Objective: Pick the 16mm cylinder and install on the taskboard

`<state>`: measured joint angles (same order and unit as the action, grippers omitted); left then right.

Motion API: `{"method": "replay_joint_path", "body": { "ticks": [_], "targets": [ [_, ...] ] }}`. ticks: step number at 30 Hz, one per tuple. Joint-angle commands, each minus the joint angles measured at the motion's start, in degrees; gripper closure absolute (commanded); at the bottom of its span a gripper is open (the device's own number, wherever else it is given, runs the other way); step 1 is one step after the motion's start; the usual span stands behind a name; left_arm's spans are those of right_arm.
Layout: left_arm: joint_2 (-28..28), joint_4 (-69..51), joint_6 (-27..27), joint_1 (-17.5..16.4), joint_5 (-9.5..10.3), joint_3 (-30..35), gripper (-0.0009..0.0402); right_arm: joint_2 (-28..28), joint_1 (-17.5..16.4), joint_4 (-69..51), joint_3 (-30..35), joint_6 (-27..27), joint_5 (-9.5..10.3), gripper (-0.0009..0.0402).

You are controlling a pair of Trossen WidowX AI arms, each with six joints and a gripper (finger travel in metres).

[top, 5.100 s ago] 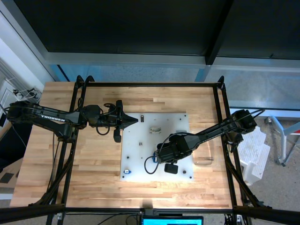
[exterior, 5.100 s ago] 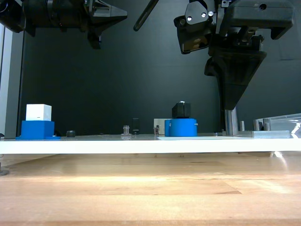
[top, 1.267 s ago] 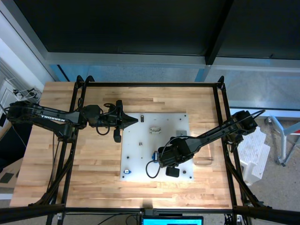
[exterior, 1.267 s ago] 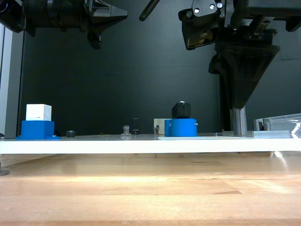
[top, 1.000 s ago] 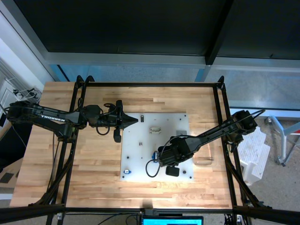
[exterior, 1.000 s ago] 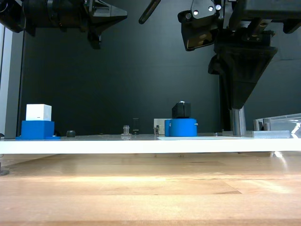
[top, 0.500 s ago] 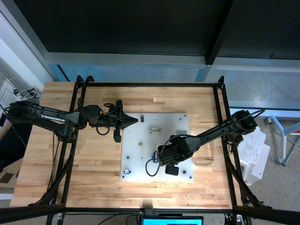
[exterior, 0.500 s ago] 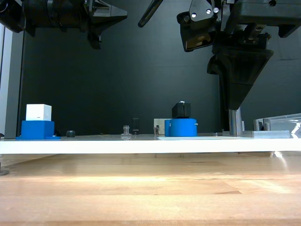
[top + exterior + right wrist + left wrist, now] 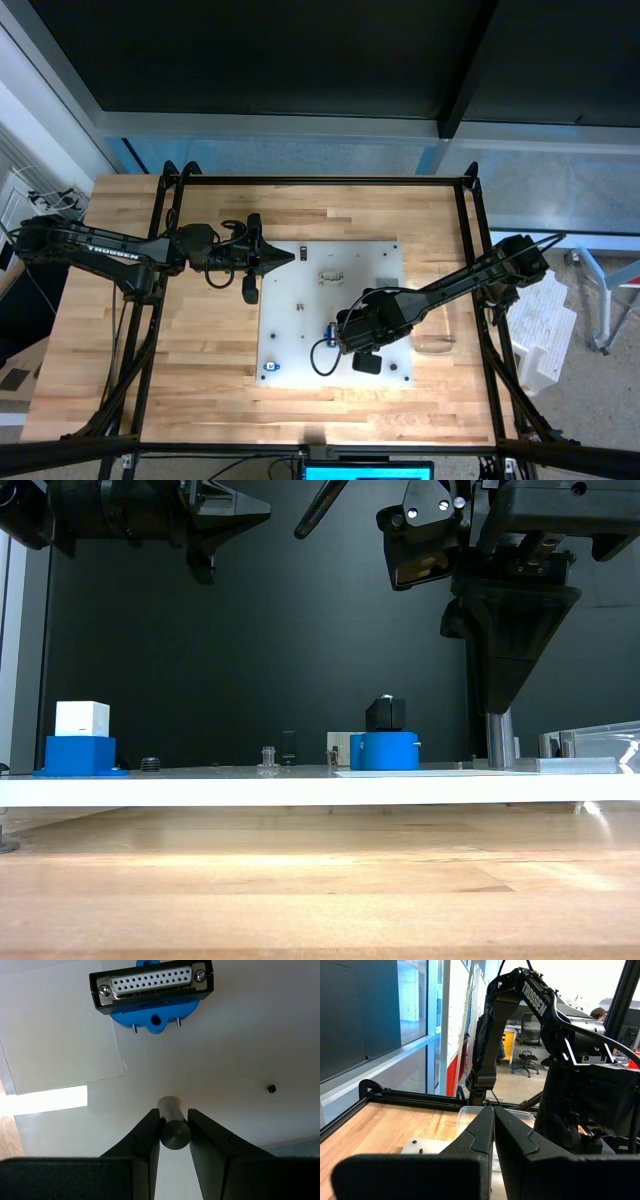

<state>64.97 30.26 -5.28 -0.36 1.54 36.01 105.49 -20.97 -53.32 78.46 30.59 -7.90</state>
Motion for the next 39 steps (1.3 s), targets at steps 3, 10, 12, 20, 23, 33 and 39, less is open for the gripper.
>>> {"method": "replay_joint_path", "body": {
  "ticks": [3, 10, 12, 20, 23, 33, 39],
  "targets": [
    [0.0, 0.0, 0.0, 0.0, 0.00, 0.0, 0.0393, 0.0, 0.0, 0.0, 0.0, 0.3, 0.07, 0.0316],
    [0.0, 0.0, 0.0, 0.0, 0.00, 0.0, 0.0393, 0.0, -0.1, -0.1, 0.0, 0.5, 0.09, 0.0270],
    [0.0, 0.0, 0.0, 0.0, 0.00, 0.0, 0.0393, 0.0, -0.2, -0.2, 0.2, 0.5, 0.13, 0.0259],
    [0.0, 0.0, 0.0, 0.0, 0.00, 0.0, 0.0393, -0.1, -0.3, -0.2, 0.4, 0.5, 0.52, 0.0226],
    [0.0, 0.0, 0.0, 0.0, 0.00, 0.0, 0.0393, -0.1, -0.3, -0.2, 0.4, 0.5, 0.57, 0.0216],
    [0.0, 0.0, 0.0, 0.0, 0.00, 0.0, 0.0393, -0.2, -0.4, -0.2, 0.3, 0.5, 1.68, 0.0208],
    [0.0, 0.0, 0.0, 0.0, 0.00, 0.0, 0.0393, -0.2, -0.4, -0.2, 0.3, 0.5, 1.66, 0.0208]
  ]
}}
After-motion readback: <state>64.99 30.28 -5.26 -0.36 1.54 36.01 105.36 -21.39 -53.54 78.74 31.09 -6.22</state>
